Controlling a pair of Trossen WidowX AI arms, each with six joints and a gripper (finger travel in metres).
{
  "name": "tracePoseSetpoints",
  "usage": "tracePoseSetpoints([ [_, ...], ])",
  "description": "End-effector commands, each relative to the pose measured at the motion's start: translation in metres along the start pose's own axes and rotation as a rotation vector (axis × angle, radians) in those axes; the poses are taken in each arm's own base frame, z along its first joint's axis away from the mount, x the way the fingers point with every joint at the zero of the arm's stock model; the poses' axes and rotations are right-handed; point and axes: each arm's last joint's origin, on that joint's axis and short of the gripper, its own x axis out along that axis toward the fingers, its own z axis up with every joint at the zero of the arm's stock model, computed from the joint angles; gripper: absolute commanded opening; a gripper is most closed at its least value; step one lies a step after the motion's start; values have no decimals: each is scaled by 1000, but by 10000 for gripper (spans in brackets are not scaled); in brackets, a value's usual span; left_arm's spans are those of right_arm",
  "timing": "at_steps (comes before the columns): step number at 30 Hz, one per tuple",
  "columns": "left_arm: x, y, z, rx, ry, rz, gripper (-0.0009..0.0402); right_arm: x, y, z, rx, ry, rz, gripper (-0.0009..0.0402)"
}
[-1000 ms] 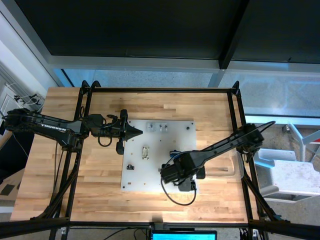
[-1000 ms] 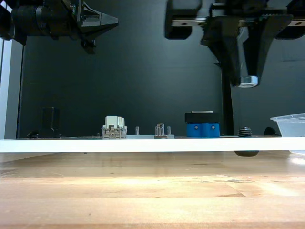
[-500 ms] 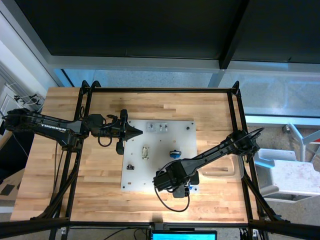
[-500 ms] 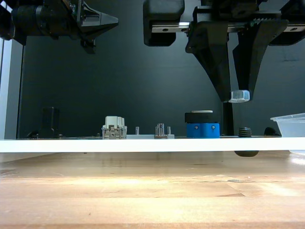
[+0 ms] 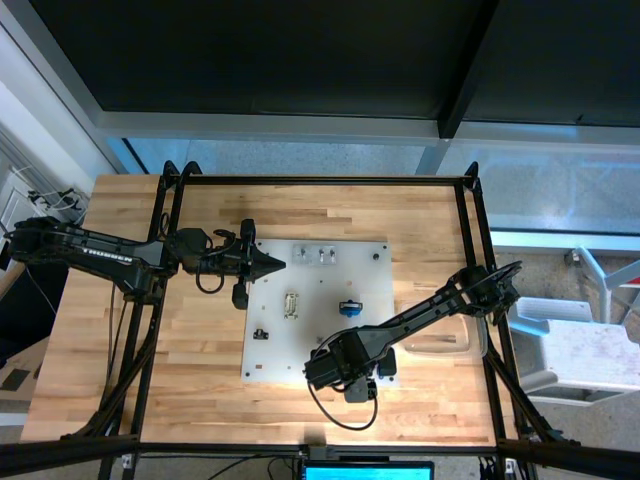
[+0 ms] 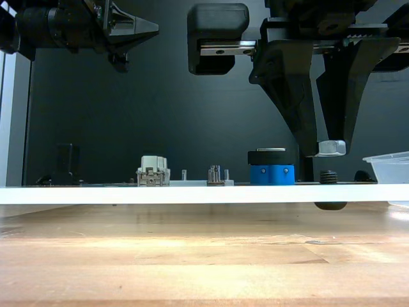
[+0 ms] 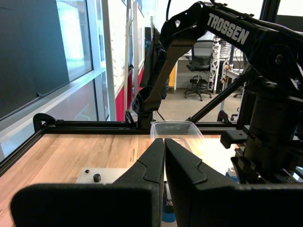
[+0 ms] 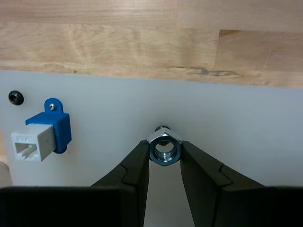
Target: Pick the M12 fastener and fasten on the M12 threads
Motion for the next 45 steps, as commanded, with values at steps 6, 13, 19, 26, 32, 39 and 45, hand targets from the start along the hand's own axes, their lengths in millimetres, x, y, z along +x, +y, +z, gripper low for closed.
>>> tracePoseSetpoints([
  [6, 0, 0, 0, 0, 0, 0, 0, 10, -2, 1, 0, 8, 12, 28],
  [13, 0, 0, 0, 0, 0, 0, 0, 14, -3, 1, 1, 11, 20, 28],
  [19, 0, 0, 0, 0, 0, 0, 0, 18, -1, 0, 11, 14, 25, 28],
  [26, 0, 0, 0, 0, 0, 0, 0, 18, -2, 1, 103, 11, 18, 28],
  [32, 0, 0, 0, 0, 0, 0, 0, 16, -2, 0, 329, 9, 12, 28],
  [39, 0, 0, 0, 0, 0, 0, 0, 15, -2, 0, 666, 9, 8, 28],
  [45, 0, 0, 0, 0, 0, 0, 0, 15, -2, 0, 1014, 9, 6, 28],
])
